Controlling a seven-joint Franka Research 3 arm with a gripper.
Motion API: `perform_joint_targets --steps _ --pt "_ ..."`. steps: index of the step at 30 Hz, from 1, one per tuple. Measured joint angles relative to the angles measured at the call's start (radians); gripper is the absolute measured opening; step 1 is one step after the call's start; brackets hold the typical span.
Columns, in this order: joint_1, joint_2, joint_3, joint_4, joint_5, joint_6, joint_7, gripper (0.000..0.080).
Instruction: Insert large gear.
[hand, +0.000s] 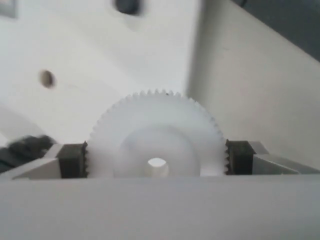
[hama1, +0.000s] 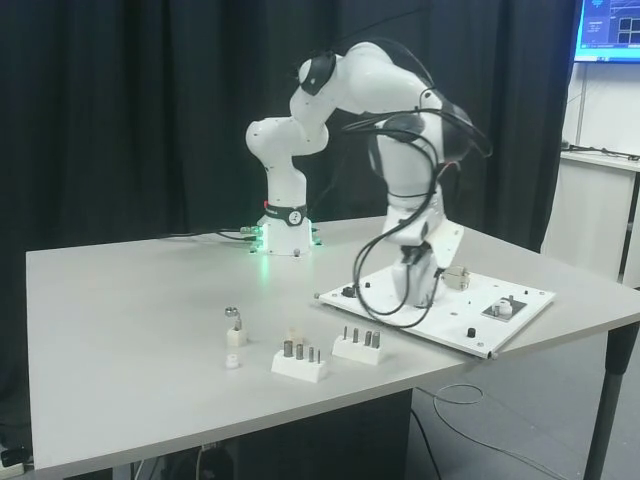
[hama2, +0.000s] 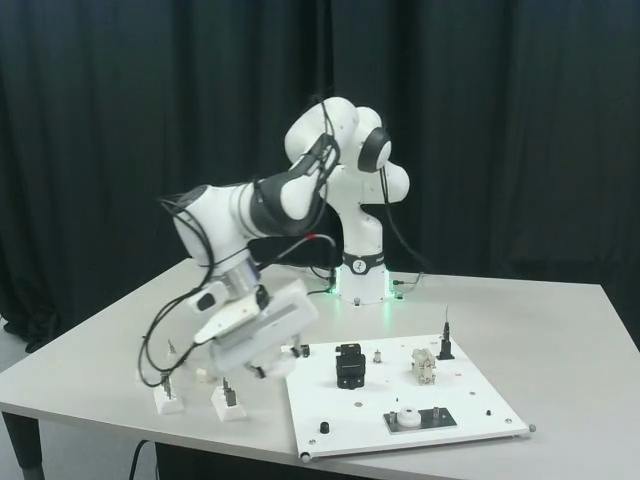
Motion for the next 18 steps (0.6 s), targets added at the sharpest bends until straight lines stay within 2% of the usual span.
perform_joint_targets --steps 8,18 --pt "0.088 -0.044 0.0 -0.048 0.009 0.007 0.051 0.0594" --pt "0.213 -0.087 -0.004 -0.098 0.014 0.06 0.09 0.0594"
